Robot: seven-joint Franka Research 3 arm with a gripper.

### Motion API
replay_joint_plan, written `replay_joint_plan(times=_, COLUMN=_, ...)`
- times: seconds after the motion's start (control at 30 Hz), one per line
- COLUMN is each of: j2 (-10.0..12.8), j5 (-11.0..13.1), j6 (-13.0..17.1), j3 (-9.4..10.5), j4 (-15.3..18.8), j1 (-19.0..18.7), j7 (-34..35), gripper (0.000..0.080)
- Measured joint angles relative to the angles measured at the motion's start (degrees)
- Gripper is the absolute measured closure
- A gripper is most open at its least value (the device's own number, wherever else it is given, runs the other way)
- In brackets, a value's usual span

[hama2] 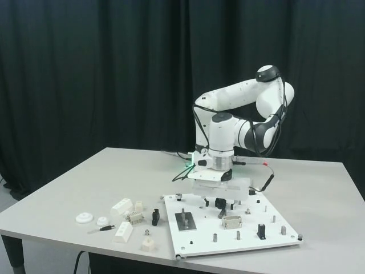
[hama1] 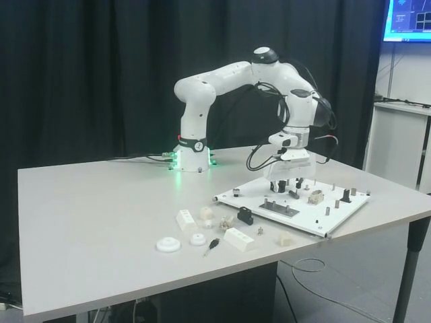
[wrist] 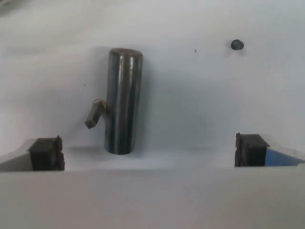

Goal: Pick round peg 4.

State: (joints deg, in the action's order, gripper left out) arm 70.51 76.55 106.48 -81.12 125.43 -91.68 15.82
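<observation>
Peg 4 [wrist: 124, 101] stands upright on the white board [hama1: 340, 210], a grey cylinder seated there so that its top is free for a grasp from above. Seen from the wrist, it sits between the 2 black fingertips but nearer one of them, so the gripper [wrist: 147, 152] is not yet centred on it. The jaws are wide apart and hold nothing, which suits an approach: the gap easily clears the peg's width. A small bent pin [wrist: 94, 114] lies just beside the peg, seemingly touching its side; whether it is fixed to the board cannot be told, and it could be nudged if the fingers close on that side. A black dot [wrist: 237, 45], likely a hole or screw head, lies well apart from the peg. From the room views the arm [hama2: 239, 94] reaches over the board's rear part with the wrist pointing straight down, a pose that keeps the fingers parallel to the peg's axis. Loose white parts [hama1: 202, 225] rest on the table [hama1: 87, 208] well apart from the peg, off the board, out of the arm's way. The grasp looks not yet begun; a sideways shift and a descent seem needed first.
</observation>
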Motion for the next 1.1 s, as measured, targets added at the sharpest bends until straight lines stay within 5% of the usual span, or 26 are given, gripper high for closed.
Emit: replay_joint_plan(times=1.1, j2=0.04, j5=1.5, j6=1.47, j3=2.46, j4=-0.4, j1=0.63, j7=0.75, gripper=0.0003)
